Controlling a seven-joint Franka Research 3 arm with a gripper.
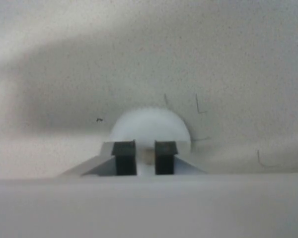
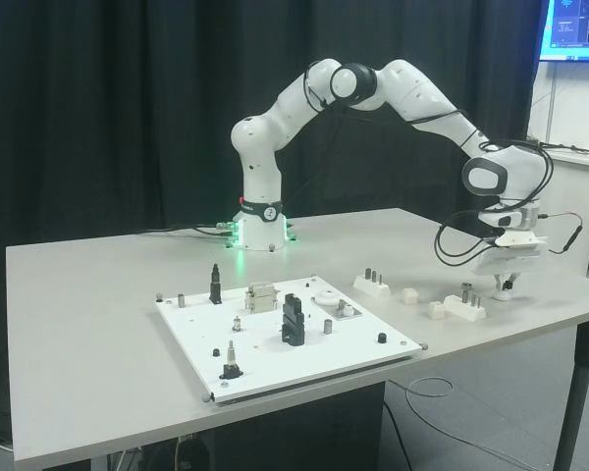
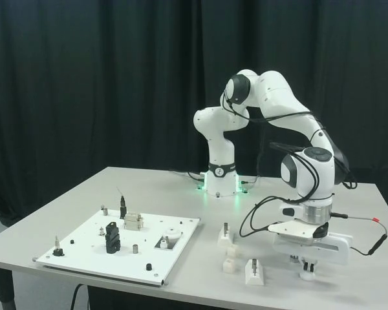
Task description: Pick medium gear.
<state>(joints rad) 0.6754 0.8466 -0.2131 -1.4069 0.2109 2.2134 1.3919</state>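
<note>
Wrist view shows you the gripper (image 1: 144, 157), fingers narrowly parted around the hub of a white medium gear (image 1: 149, 130), likely light, rigid, slippery; grip its centre.

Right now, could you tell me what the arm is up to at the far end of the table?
The white arm has reached away from the white assembly board and set its pincer low over a round white part, apparently the medium gear, which lies on the grey table. The two black fingertips stand close together on the gear with a narrow gap between them. The gear looks gripped or nearly so, but not lifted. Small white fixture blocks stand beside it.
</note>
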